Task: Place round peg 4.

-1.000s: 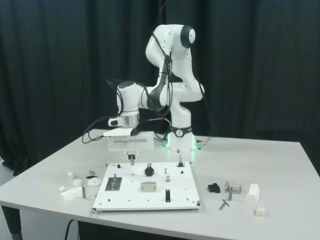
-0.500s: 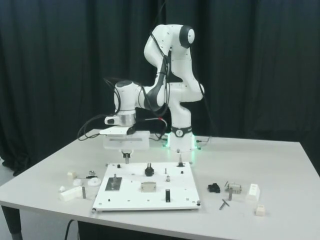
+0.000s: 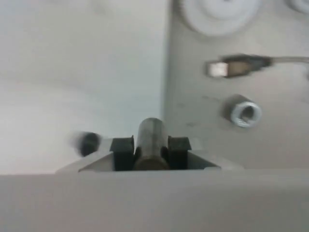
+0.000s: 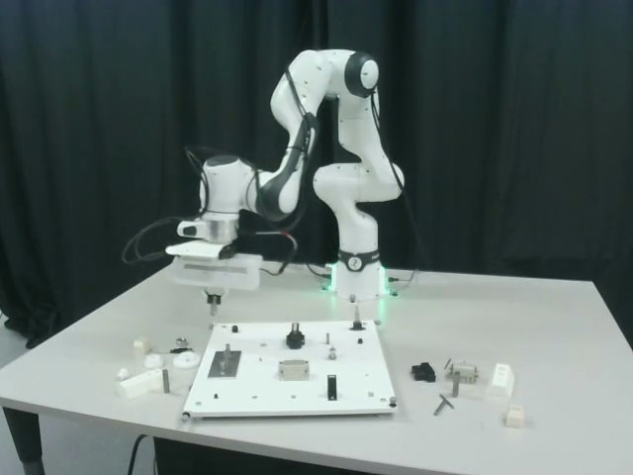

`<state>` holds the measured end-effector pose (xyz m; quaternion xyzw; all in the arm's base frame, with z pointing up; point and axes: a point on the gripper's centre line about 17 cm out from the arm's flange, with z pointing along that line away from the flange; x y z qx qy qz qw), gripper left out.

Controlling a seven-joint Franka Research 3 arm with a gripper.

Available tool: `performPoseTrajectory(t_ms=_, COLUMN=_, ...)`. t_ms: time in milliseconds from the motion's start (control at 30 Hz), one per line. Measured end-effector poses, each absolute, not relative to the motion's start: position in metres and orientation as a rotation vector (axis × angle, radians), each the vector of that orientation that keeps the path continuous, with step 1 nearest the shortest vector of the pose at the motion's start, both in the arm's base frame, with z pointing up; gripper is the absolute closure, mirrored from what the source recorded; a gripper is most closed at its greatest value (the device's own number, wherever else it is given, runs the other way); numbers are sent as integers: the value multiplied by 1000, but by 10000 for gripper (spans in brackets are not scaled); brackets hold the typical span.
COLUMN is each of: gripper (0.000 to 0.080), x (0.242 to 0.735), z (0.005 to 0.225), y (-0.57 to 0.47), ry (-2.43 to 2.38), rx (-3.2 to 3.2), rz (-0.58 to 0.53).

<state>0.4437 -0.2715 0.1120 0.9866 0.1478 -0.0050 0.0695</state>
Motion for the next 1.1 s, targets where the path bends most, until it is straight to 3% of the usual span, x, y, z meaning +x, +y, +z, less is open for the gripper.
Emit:
performPoseTrajectory(t_ms=600, gripper=657, x=446, z=119, y=-382, ry=418, rx=2836, rz=62)
performPoseTrajectory(t_ms=1100, gripper=657, x=459, z=89, y=-424, ry=377, rx=2868, rz=68)
